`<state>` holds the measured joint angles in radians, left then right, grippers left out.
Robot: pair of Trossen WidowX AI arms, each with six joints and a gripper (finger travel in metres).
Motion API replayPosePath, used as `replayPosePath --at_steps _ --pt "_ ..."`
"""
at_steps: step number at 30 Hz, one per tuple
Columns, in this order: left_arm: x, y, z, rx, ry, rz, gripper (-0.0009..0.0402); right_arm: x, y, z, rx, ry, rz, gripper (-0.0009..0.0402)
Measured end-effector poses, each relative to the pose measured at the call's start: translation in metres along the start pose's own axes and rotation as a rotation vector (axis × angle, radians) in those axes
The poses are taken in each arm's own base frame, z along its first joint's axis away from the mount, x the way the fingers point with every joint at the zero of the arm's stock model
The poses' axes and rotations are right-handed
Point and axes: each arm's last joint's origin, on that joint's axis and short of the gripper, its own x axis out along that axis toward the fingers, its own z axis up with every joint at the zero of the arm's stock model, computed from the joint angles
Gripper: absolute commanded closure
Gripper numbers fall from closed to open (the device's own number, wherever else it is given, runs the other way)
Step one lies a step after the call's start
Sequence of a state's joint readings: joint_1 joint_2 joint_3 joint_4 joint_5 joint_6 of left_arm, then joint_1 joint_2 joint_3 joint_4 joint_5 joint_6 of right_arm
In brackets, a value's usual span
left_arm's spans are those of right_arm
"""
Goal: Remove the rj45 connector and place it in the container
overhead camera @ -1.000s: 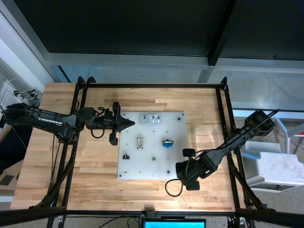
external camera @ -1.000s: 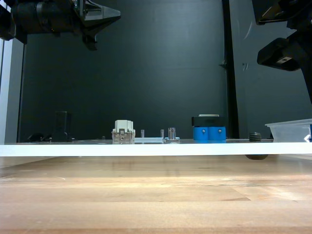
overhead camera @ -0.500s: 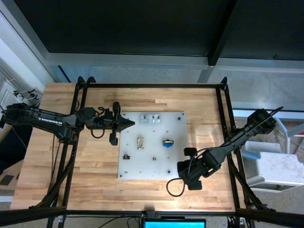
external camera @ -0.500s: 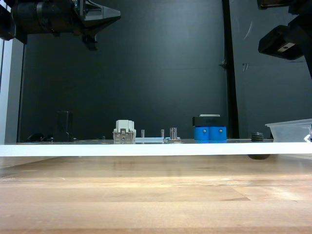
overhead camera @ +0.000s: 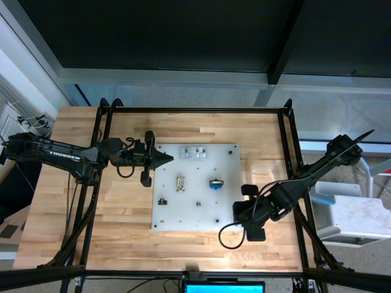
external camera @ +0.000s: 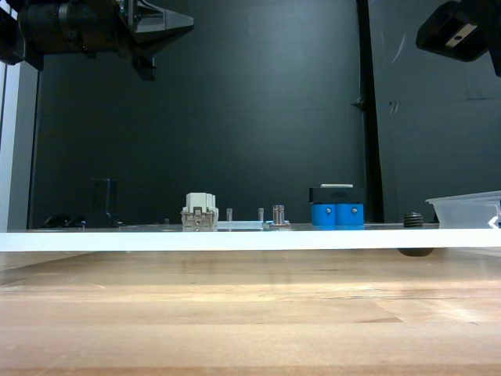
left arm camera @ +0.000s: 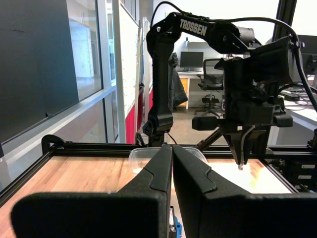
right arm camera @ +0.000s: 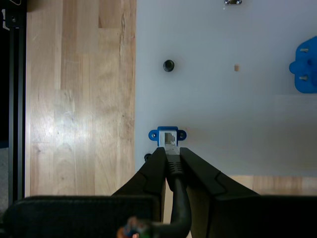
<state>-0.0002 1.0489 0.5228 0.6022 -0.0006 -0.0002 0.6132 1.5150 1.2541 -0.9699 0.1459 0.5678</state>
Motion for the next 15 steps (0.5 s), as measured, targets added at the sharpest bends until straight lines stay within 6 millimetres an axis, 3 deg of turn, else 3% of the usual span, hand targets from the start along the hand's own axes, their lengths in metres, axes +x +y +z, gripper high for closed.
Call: replayPosePath --at_steps 15 --pt "0.0000 0.0000 0.0000 0.000 0.000 0.000 0.0392 0.0036 -0.0087 -0.0100 0.018 0.019 -0.019 0.0393"
